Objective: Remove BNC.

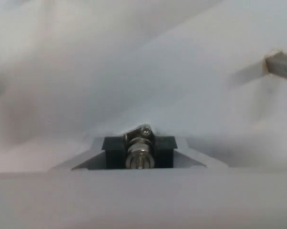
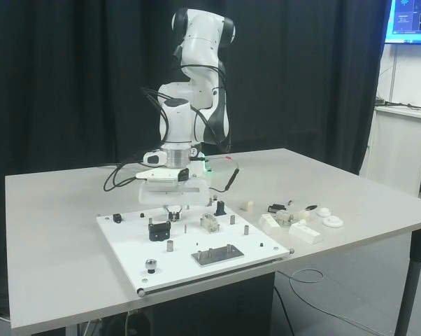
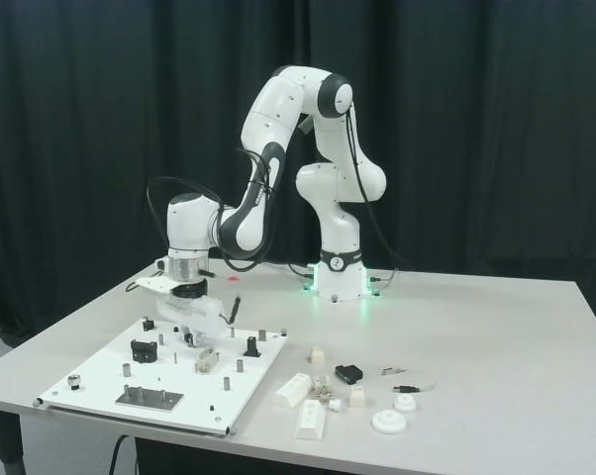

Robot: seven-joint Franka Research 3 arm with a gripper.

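Stood over white square board (image 2: 196, 269) on grey table (image 2: 56, 210), my white two-finger gripper (image 2: 173, 208) low at board's far-middle. Approach step, I judged. Metal BNC plug (image 1: 139, 151) sat seated in black block mount (image 1: 114, 151), untouched. Finger spread: couldn't tell. Next: descend, pinch collar, twist, lift. No containers seen.

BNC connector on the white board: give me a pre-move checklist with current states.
1. Metal BNC connector seated in its black mount: ok.
2. Connector centred in the wrist view: ok.
3. End effector low over the white assembly board: ok.
4. Fingers closed on the connector: cannot tell.
5. Neighbouring black bracket apart from the end effector: ok.
6. Loose white parts lie off the board: ok.
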